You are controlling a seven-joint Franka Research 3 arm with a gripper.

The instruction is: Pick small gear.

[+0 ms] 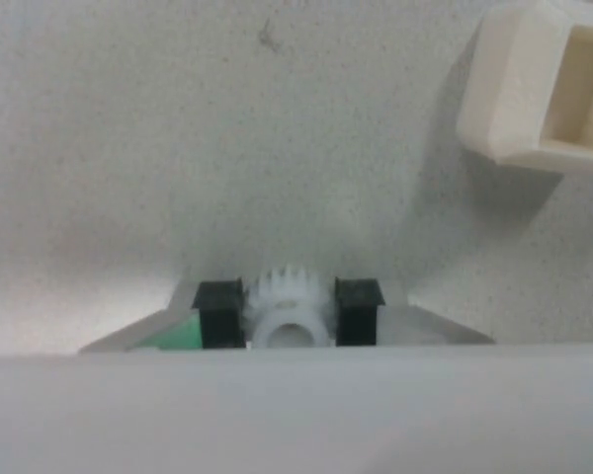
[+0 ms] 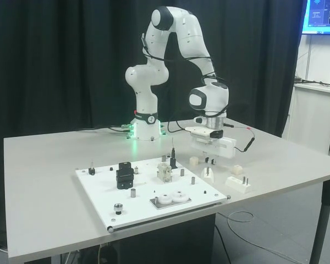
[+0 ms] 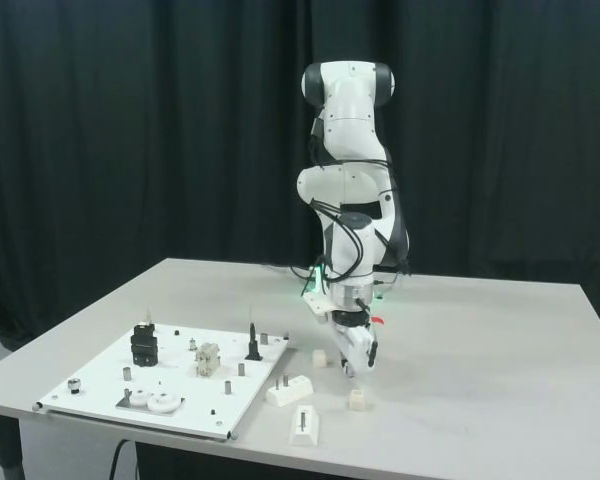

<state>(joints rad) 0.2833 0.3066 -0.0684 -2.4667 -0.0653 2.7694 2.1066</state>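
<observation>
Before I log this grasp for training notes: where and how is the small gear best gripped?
Across its toothed rim, from straight above, one finger on each side. The small gear is round, so opposite points on the rim give flat pads a centred hold. The wrist view shows just that: the gripper is shut on it, black fingers flanking the teeth, bore left free.

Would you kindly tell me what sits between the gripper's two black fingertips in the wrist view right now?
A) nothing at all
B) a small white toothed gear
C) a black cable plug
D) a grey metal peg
B: in the wrist view the small gear, white with teeth along its rim, sits squeezed between the black fingertips of the gripper.
</observation>
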